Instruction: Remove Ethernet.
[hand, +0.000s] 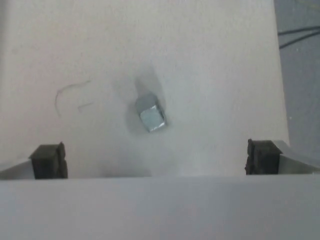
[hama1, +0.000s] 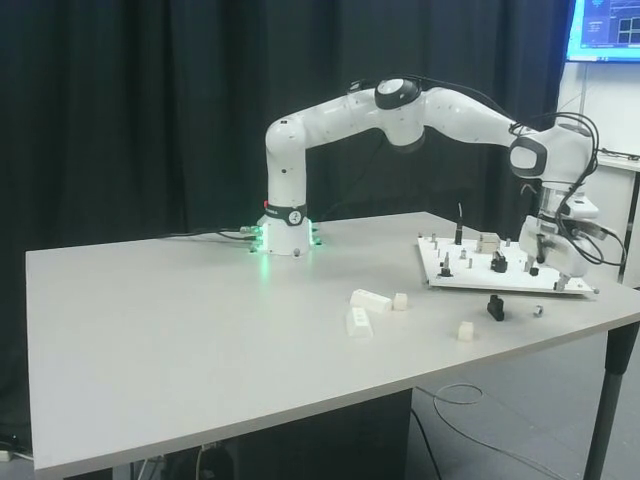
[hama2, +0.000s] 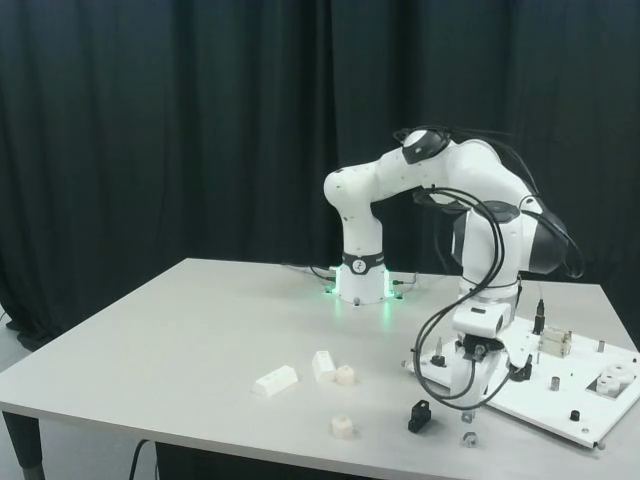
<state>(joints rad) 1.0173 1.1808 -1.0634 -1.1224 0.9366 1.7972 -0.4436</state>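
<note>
Ethernet plug not identifiable; a small grey block (hand: 151, 114) sat on the board (hand: 200, 60) between the wide-open, empty claw (hand: 155, 159) fingers. Likely light, rigid; grip its flat sides.

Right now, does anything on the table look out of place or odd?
Yes. Several small parts lie loose on the grey table off the white board: white blocks, a black piece and a small metal nut near the table's edge.
</note>
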